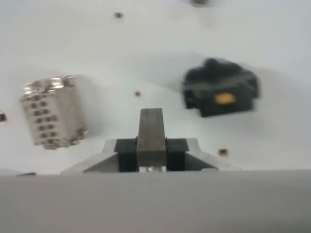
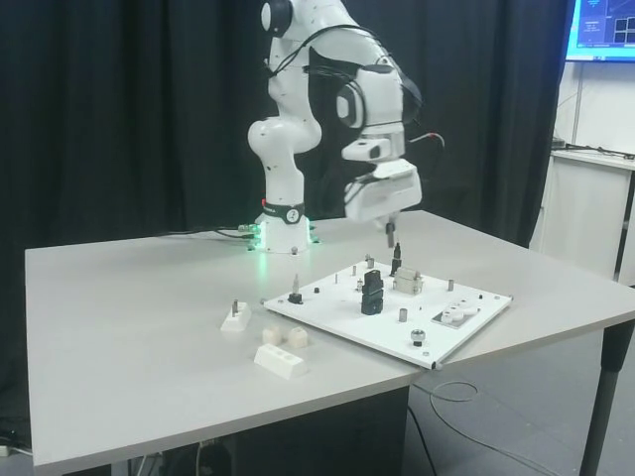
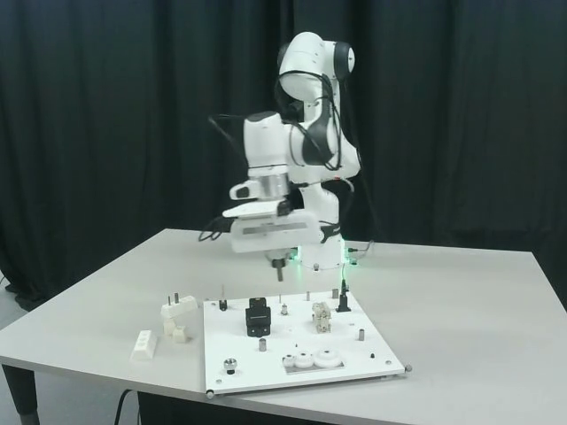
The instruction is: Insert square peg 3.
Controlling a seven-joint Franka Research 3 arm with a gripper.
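Black curtains (image 3: 106, 133) back grey table (image 2: 129, 307) bearing white board (image 3: 266, 372).

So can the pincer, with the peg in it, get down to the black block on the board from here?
Probably yes. The pincer, shut on the square peg, hangs above the white board; nothing stands between it and the black block, though a connector sits nearby.

Connector (image 3: 321, 319) right of block (image 3: 257, 318) — both on board (image 3: 390, 354).
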